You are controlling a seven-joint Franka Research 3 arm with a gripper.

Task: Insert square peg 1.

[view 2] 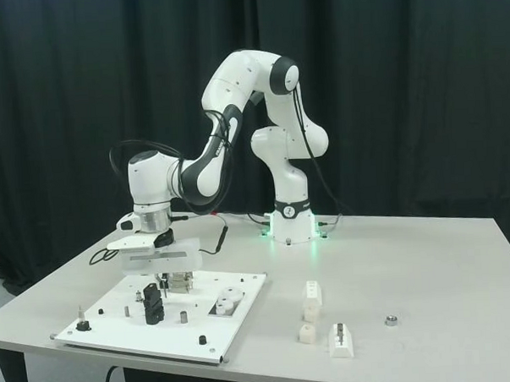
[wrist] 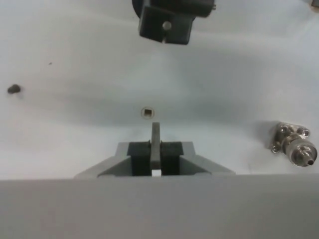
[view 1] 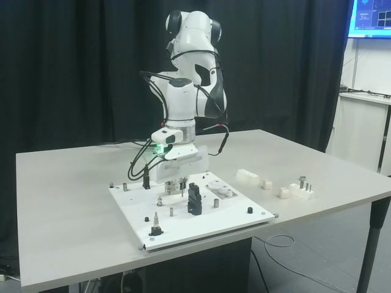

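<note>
We've got the peg (wrist: 155,144) clamped upright in the gripper (wrist: 155,158), hanging just above the white board (wrist: 75,129) near the square hole (wrist: 147,112). Now we should line up its flats squarely, then ease straight down.

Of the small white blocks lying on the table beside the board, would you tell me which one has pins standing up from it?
The white block farthest from the board, nearest the table's edge: thin pins stand upright on top of it; the other blocks carry none.
</note>
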